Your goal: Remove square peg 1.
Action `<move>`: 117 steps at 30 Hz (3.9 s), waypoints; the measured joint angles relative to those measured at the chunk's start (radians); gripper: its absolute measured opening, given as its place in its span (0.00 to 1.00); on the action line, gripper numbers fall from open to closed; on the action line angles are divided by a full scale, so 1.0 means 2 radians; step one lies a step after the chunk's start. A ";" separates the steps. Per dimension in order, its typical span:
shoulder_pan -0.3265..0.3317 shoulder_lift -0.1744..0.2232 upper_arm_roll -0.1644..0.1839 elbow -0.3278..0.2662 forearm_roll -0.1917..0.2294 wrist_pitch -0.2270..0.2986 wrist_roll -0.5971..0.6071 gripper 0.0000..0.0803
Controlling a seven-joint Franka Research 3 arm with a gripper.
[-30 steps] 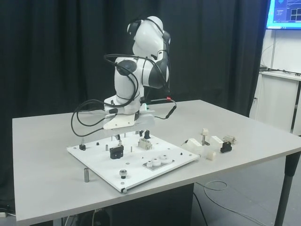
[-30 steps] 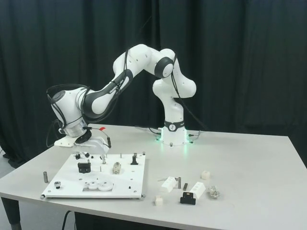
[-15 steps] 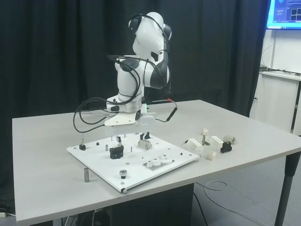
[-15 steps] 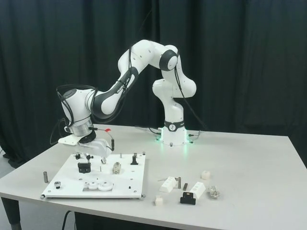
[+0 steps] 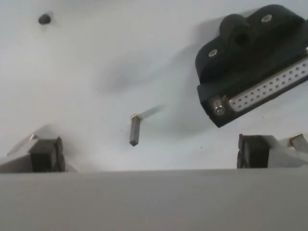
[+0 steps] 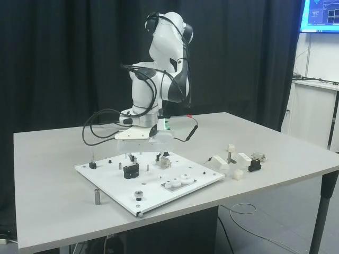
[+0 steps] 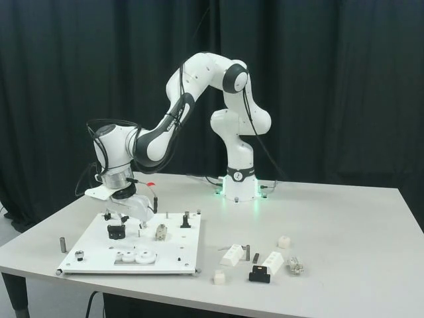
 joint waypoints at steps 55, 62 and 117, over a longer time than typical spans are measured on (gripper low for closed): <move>0.012 -0.043 0.022 -0.125 0.037 0.176 -0.002 0.75; 0.012 -0.043 0.024 -0.126 0.038 0.177 -0.002 0.31; 0.012 -0.048 0.024 -0.129 0.037 0.185 0.003 0.02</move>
